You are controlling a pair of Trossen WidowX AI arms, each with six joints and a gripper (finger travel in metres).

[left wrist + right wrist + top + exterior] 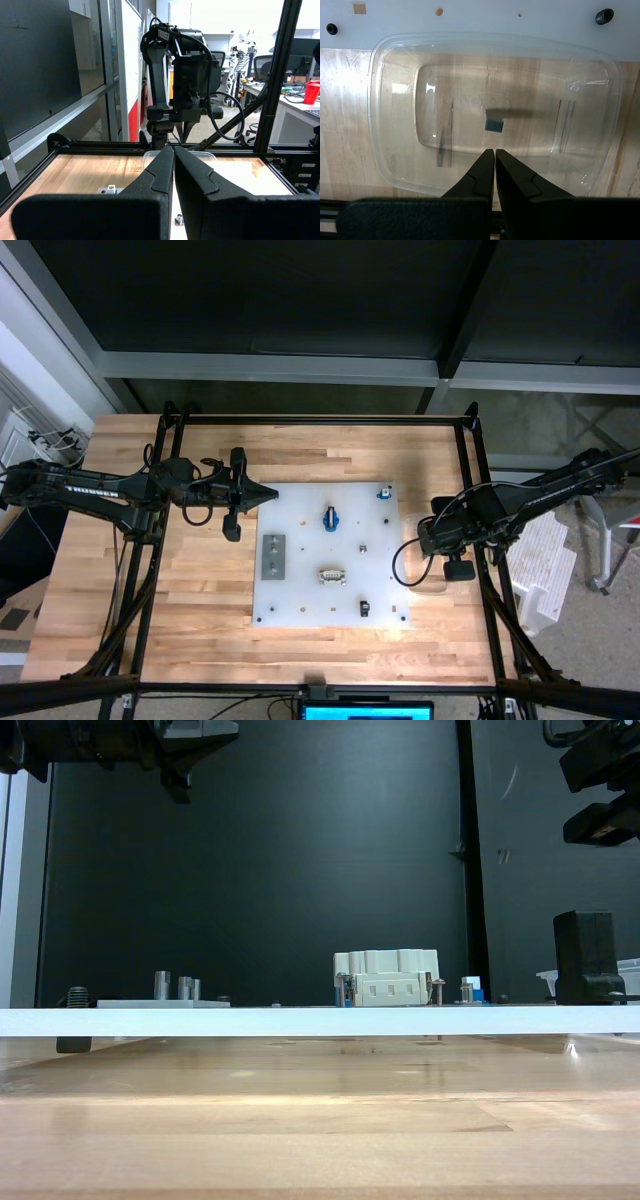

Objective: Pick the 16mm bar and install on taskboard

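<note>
- Left claw point(272, 494): fingers pressed together, nothing between them. We see the tips meet in the left wrist view.
- It hangs high over the left edge of the board point(300, 602) and points level across it toward the right arm point(182, 75).
- Right claw point(495, 151): fingers together too, only a hairline between the tips, gripping nothing.
- It points down over the clear tray point(612, 90), which sits on the counter point(200, 620) just beside the board's right edge.
- Bar point(494, 125): we take the small dark square in the tray for it. It sits free near the middle of the tray floor, apart from the right claw's tips and off the board. Neither claw touches it.
- We cannot tell whether it stands on end or lies flat.
- Grey block point(273, 558) sits near the board's left edge. The low view shows short metal pegs point(185, 987) standing up from it.
- Blue knob point(330, 518) is toward the board's far side, about mid-width.
- Pale connector point(332, 576) is near the board's middle, right of the grey block.
- Small black part point(366, 608) stands on the board by its near edge, toward the right.
</note>
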